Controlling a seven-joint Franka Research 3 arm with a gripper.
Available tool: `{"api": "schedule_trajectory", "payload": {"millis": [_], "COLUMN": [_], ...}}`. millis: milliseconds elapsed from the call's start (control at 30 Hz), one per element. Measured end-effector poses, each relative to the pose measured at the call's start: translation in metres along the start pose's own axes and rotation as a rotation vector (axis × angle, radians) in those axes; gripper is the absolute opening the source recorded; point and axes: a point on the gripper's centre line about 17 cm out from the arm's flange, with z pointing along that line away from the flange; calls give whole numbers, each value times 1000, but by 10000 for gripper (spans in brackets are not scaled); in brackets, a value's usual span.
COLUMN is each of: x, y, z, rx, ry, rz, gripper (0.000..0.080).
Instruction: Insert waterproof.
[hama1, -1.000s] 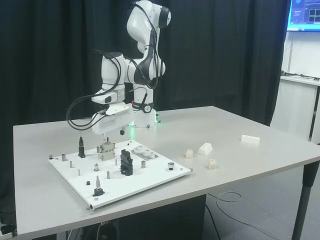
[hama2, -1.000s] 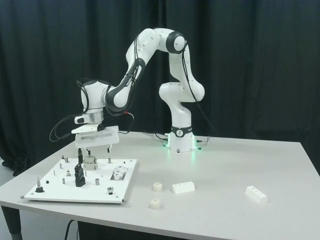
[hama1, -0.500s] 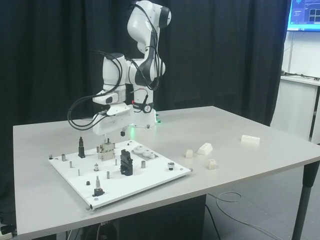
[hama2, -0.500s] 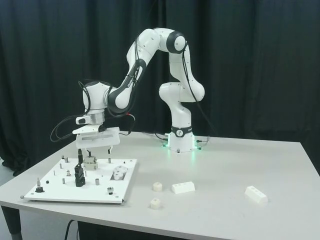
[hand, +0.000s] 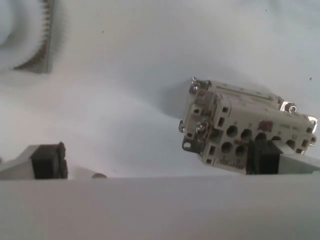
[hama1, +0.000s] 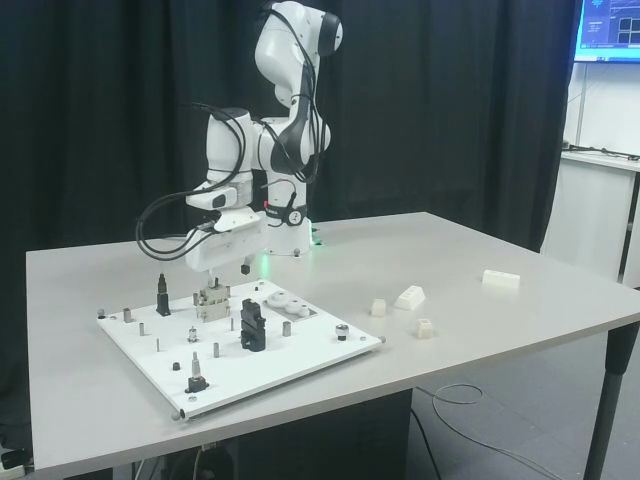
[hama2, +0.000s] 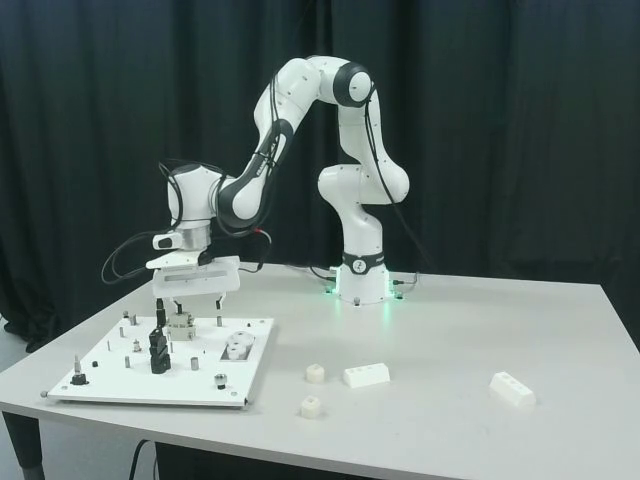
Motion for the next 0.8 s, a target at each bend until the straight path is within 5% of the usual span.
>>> {"api": "schedule_trajectory", "payload": {"millis": [800], "x": [-2], "y": [0], "z": [4], "rx": [-20], "ry": [7], "rz": [-14], "gripper": [800]}}
